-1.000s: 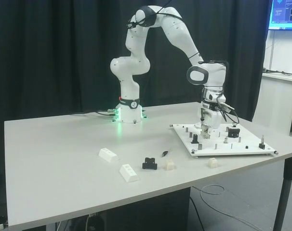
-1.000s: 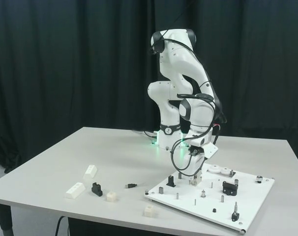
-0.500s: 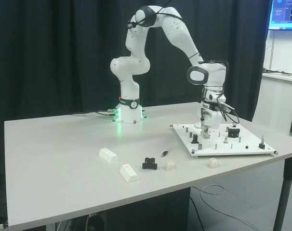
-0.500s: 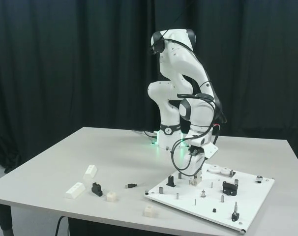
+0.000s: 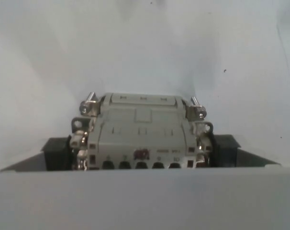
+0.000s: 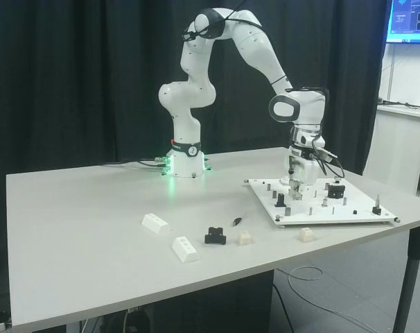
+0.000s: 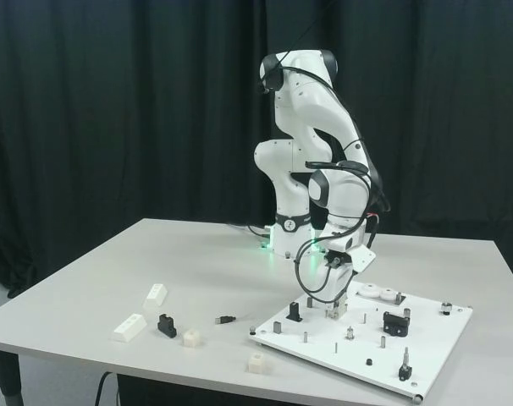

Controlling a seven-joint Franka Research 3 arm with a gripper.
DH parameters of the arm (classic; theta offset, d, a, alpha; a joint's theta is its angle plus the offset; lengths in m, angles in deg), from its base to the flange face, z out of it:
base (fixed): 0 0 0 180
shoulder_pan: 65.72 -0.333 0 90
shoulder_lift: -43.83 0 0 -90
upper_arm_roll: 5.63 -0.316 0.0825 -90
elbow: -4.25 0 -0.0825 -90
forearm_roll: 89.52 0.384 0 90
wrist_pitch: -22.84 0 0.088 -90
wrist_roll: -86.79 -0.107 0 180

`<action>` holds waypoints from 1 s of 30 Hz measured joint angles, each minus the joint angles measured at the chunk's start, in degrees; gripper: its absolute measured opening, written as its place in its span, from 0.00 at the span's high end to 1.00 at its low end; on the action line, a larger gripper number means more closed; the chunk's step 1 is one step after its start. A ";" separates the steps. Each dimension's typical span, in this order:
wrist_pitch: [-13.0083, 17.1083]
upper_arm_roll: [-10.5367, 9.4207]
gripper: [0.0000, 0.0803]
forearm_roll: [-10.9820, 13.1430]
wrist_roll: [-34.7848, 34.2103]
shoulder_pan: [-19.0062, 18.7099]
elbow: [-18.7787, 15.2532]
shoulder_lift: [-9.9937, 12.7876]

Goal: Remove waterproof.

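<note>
Looking near to far from the second room view: loose white blocks (image 7: 129,326) and a small black part (image 7: 165,325) sit at the table's near edge, well apart from the job. Behind them is the white board (image 7: 426,338) with its pegs. The gripper (image 7: 334,306) is down on the board over the waterproof connector (image 5: 141,136). In the wrist view the connector sits directly between the fingertips, long axis running across from one finger to the other, with a black finger pad (image 5: 56,153) just beside each end. Jaws look narrow, bracketing the body; can't tell whether they actually touch. My read: the next move is a straight lift. Markings on the connector face aren't readable. Furthest back, the arm base glows green (image 7: 269,245).
</note>
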 joint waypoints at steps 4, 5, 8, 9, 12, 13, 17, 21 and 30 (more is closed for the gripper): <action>0.00 0.00 0.23 -0.10 0.00 -0.01 0.00 0.00; 0.00 0.00 0.23 -0.14 -0.01 -0.01 0.00 0.00; 0.00 0.00 0.23 -0.30 -0.09 -0.03 0.00 -0.01; 0.00 0.00 0.23 -0.35 -0.12 -0.04 0.00 -0.01; -0.02 0.00 0.23 -0.52 -0.19 -0.07 0.00 -0.01; -0.02 -0.01 0.23 -0.59 -0.23 -0.08 0.00 -0.01; -0.05 -0.01 0.23 -0.84 -0.46 -0.12 0.00 -0.02; -0.07 -0.03 0.23 -1.03 -0.63 -0.15 0.00 -0.02; -0.09 -0.04 0.23 -1.15 -0.73 -0.16 0.00 -0.03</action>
